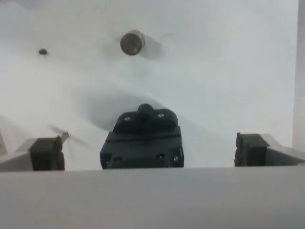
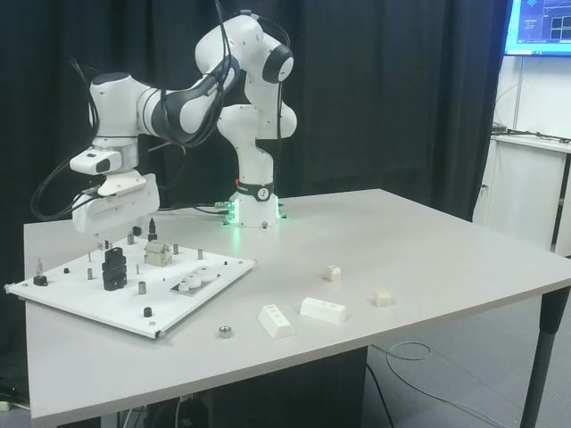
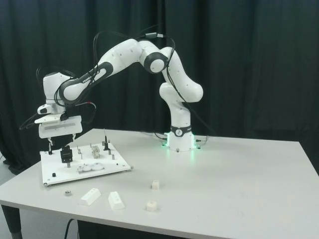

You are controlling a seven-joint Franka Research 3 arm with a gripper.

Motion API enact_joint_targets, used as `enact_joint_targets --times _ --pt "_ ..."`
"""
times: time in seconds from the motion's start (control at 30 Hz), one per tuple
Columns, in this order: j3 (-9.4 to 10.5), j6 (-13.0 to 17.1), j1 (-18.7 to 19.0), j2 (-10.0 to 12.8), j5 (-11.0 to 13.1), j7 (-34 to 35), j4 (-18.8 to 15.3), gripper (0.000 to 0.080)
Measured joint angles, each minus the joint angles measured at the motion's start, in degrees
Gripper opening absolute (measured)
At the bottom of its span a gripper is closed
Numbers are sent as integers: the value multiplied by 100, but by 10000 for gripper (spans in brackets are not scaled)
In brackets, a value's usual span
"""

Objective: Remove D-SUB.

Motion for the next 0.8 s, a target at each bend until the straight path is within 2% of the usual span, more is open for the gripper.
enact_joint_targets --times 0.33,0.8 --pt "4 95 -90 1 11 -189 -132 800" --pt "5 369 -147 1 186 -597 -431 800"
